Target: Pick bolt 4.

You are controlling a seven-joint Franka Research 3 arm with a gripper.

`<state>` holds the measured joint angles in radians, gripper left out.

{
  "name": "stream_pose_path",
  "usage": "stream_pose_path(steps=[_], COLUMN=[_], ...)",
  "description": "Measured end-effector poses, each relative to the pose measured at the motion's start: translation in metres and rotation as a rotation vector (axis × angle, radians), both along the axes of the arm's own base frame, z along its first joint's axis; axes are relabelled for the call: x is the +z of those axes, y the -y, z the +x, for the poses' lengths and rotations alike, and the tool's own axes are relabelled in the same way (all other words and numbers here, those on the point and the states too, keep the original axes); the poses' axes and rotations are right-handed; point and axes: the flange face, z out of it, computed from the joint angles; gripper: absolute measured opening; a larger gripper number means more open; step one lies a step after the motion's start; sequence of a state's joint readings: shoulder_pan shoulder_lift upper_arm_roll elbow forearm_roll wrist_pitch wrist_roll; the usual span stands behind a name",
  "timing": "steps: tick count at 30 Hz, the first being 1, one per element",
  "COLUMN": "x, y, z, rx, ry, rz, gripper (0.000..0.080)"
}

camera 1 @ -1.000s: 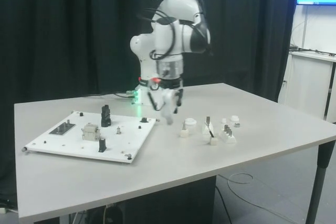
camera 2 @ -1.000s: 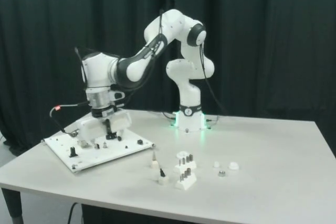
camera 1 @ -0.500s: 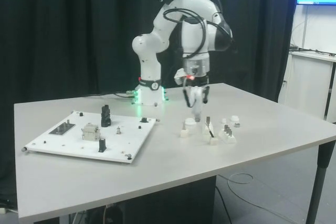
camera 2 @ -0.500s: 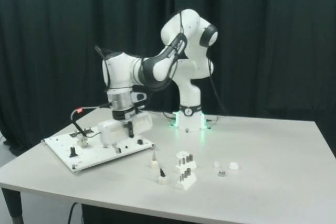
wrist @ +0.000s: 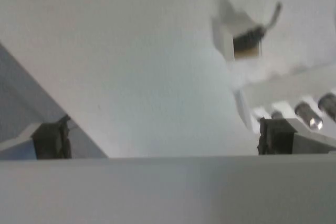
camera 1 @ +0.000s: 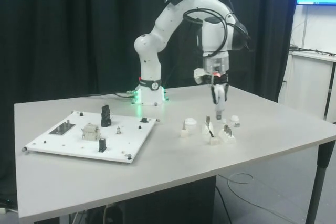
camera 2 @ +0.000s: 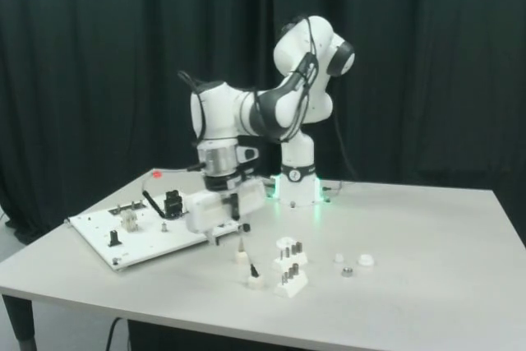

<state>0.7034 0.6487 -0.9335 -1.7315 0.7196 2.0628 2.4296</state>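
the gripper [camera 1: 217, 109] is hanging above the bolt holders [camera 1: 227, 136], jaws spread wide and holding nothing. which bolt [wrist: 308, 116] is number 4 cannot be told. it should be centring over one shank before descending. the table [camera 1: 273, 124] is offering open room towards its edge.
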Motion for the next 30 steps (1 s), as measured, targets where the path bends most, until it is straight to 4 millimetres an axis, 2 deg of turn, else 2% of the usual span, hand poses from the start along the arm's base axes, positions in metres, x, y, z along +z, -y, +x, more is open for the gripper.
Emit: stream_pose_path(steps=[13,22,30], x=[-0.008,-0.019,-0.025], y=[-0.075,-0.135,-0.176], z=[0.003,-0.003,-0.01], rx=[0.119,0.223,0.308], ry=[0.017,0.003,-0.005], rz=[0.019,0.003,-0.03], gripper=[0.08,0.08,0.08])
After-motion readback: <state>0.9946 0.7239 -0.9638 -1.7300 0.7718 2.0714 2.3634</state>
